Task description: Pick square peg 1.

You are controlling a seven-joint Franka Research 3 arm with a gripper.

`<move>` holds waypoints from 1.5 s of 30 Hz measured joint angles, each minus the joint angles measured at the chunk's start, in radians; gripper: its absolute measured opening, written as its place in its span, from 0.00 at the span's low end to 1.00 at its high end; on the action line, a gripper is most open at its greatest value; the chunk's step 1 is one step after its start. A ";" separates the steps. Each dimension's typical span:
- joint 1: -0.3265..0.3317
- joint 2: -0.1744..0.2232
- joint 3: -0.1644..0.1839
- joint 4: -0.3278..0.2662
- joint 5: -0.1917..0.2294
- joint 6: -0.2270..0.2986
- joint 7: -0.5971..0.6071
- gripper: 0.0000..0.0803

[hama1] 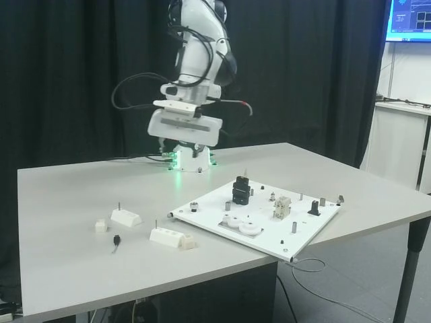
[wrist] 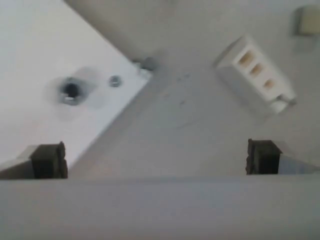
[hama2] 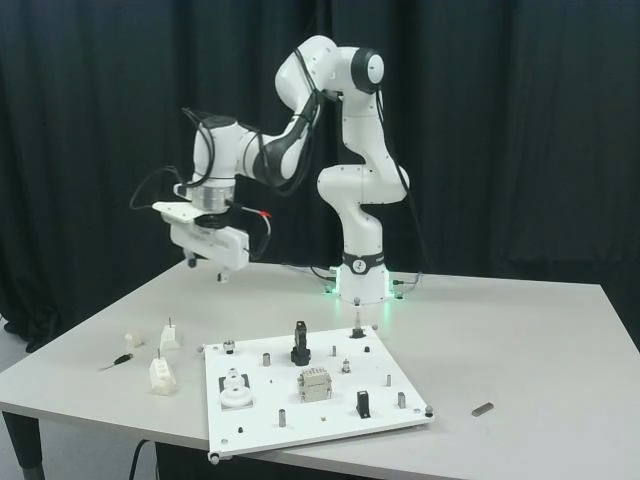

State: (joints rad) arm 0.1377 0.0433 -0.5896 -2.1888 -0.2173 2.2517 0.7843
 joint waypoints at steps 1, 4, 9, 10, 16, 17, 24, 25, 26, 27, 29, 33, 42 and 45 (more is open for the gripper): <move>-0.007 0.008 -0.003 0.005 0.000 0.002 -0.038 1.00; -0.027 0.031 -0.011 0.019 0.003 0.011 -0.144 1.00; -0.058 0.066 -0.021 0.029 0.009 0.043 -0.257 1.00; -0.064 0.072 -0.022 0.029 0.009 0.050 -0.278 1.00; -0.105 0.105 -0.024 0.029 0.009 0.092 -0.417 1.00; -0.113 0.110 -0.024 0.029 0.010 0.098 -0.441 1.00; -0.155 0.145 -0.024 0.028 0.018 0.128 -0.564 1.00; -0.159 0.150 -0.024 0.028 0.020 0.130 -0.583 1.00; -0.165 0.155 -0.024 0.028 0.023 0.133 -0.606 1.00; -0.169 0.160 -0.024 0.028 0.027 0.136 -0.632 1.00; -0.178 0.170 -0.024 0.028 0.038 0.141 -0.687 1.00; -0.197 0.192 -0.025 0.028 0.072 0.156 -0.791 1.00; -0.242 0.242 -0.025 0.027 0.141 0.180 -0.987 1.00; -0.258 0.260 -0.025 0.025 0.161 0.189 -1.031 1.00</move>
